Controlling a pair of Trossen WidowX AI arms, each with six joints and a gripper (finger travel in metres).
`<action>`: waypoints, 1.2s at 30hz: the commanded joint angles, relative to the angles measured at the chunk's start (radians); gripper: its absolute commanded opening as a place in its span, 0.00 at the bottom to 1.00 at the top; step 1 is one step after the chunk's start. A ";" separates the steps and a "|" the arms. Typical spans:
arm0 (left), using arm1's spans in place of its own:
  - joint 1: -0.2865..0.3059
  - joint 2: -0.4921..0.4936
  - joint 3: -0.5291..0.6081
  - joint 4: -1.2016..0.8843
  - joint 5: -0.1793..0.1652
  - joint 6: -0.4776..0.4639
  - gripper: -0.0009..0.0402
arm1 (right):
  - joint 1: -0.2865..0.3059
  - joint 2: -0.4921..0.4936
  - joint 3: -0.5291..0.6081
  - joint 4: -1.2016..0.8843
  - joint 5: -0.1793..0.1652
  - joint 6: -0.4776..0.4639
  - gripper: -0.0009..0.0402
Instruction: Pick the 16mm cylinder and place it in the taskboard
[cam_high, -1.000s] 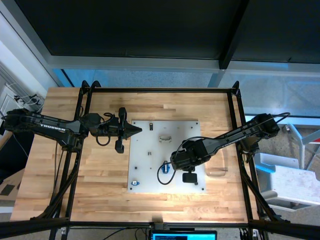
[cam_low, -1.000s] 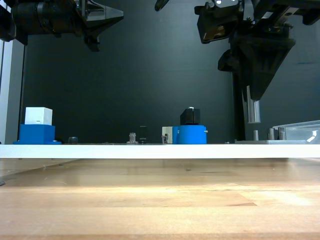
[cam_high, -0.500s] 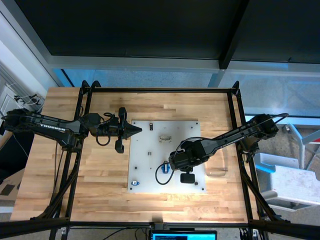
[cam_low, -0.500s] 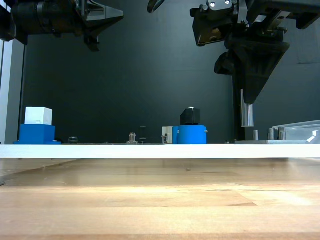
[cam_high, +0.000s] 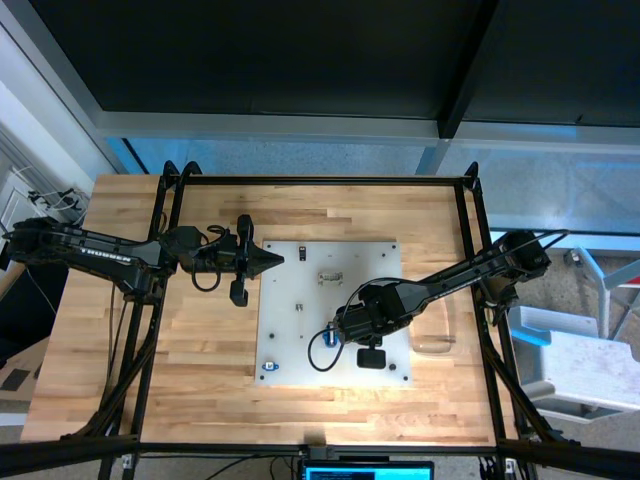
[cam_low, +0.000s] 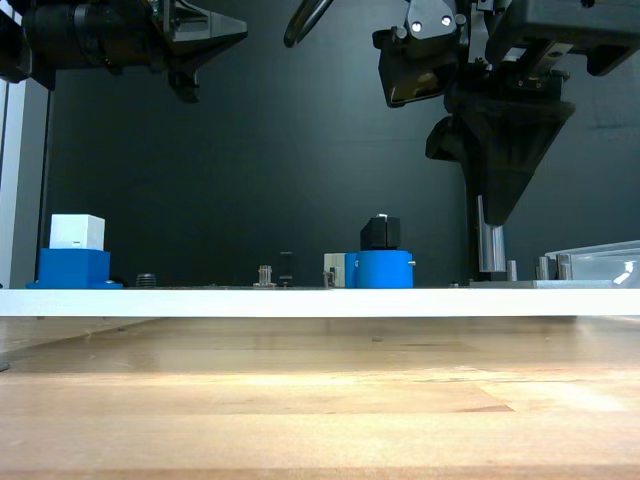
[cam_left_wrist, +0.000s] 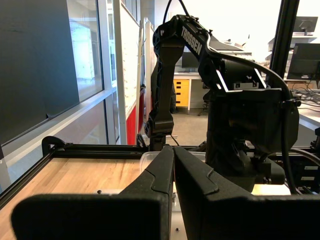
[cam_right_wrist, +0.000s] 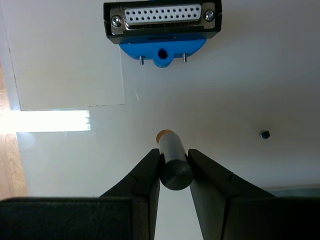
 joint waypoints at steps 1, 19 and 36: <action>0.000 0.000 0.000 0.000 0.000 0.000 0.02 | 0.001 0.006 0.000 0.001 0.000 0.001 0.08; 0.000 0.000 0.000 0.000 0.000 0.000 0.02 | 0.003 0.006 -0.013 0.014 0.002 0.003 0.08; 0.000 0.000 0.000 0.000 0.000 0.000 0.02 | 0.005 0.039 -0.015 0.034 -0.018 0.002 0.08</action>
